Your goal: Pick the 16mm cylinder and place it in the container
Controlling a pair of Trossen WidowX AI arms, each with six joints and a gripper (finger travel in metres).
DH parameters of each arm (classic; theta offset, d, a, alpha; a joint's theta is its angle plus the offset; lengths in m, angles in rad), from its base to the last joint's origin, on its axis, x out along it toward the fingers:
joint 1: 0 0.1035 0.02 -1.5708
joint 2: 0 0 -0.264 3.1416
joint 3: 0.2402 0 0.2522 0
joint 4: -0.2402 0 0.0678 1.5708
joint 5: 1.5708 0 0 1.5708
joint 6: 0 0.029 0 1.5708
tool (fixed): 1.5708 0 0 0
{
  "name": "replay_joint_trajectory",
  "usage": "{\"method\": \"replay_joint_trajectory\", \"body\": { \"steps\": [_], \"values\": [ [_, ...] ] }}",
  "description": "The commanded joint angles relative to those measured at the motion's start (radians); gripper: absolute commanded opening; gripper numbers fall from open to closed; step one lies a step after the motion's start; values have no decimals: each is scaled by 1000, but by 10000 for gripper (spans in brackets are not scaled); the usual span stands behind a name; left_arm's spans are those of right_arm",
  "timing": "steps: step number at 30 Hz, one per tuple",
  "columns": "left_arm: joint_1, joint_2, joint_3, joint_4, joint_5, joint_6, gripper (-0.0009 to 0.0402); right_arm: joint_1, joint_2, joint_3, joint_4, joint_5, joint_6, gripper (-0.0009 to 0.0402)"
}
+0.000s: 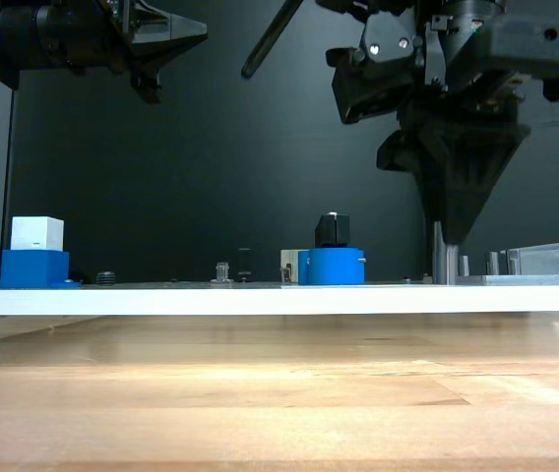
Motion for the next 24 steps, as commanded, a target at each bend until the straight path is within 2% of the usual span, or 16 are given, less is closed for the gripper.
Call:
{"method": "replay_joint_trajectory", "body": {
  "steps": [1, 11, 24],
  "values": [
    [0, 0, 0, 0, 0, 0, 0, 0, -21, 1, -10, 2, 0, 23],
    [0, 0, 0, 0, 0, 0, 0, 0, -111, 1, -41, 4, 7, 24],
    [0, 0, 0, 0, 0, 0, 0, 3, -230, -1, -153, 12, 73, 23]
  ]
}}
